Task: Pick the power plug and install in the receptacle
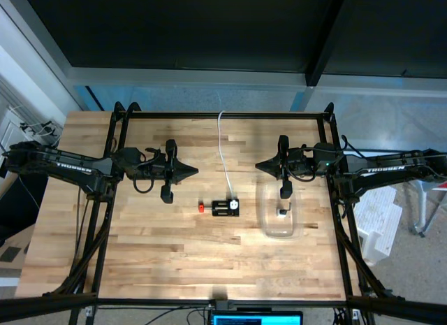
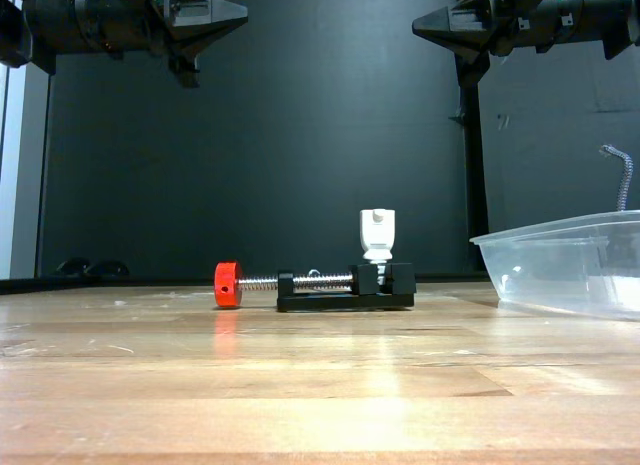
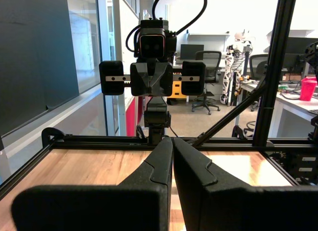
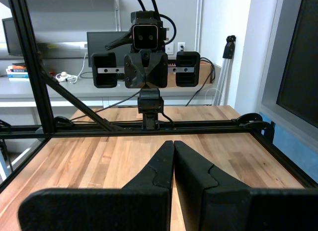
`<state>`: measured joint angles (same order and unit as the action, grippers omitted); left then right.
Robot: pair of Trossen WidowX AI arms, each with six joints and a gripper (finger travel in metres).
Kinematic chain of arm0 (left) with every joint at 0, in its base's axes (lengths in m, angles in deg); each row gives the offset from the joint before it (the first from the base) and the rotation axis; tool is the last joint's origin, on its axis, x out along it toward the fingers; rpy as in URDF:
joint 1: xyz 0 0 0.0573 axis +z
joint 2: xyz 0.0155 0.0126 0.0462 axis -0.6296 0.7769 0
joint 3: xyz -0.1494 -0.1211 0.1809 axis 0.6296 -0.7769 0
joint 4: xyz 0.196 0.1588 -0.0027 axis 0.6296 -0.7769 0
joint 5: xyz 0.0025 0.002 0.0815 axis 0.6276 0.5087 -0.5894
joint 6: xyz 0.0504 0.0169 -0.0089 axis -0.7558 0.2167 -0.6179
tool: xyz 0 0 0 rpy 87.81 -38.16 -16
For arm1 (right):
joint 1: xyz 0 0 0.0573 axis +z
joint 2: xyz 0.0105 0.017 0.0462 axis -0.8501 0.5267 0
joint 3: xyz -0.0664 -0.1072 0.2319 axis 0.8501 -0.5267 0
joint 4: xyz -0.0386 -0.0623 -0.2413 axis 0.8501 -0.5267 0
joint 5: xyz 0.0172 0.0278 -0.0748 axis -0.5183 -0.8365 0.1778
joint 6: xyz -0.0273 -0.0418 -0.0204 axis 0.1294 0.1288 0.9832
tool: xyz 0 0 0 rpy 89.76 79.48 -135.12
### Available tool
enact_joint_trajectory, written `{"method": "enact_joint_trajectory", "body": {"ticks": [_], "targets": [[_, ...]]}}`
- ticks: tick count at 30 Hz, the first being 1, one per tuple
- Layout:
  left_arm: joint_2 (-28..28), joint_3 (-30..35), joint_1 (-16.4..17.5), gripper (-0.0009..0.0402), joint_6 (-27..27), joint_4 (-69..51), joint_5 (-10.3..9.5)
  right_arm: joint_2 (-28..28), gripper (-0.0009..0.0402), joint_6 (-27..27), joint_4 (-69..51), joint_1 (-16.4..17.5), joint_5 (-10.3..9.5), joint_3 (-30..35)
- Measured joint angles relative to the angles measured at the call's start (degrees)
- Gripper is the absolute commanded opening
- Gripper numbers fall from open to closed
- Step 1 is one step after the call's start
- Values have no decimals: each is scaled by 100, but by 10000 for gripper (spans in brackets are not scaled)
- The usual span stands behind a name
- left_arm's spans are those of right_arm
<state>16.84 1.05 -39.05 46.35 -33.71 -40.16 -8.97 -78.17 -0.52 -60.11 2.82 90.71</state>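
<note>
Reading TROSSEN on both arms; left gripper and right gripper hover pinched closed, empty. Receptacle sits mid-table on its clamp; power plug, hard to make out, lies in the clear tray.

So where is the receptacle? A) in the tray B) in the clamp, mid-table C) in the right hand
B: the receptacle stands in the clamp; the left hand and right hand hang shut, high on either side of it, holding nothing.
</note>
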Motion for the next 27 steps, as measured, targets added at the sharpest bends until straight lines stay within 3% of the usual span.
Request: {"method": "enact_joint_trajectory", "body": {"ticks": [23,27], "targets": [[-2,0,2,0,0,0,2,-2,0,2,11,4,0,0],[-2,0,2,0,2,0,0,-20,0,2,-15,4,-157,0]]}}
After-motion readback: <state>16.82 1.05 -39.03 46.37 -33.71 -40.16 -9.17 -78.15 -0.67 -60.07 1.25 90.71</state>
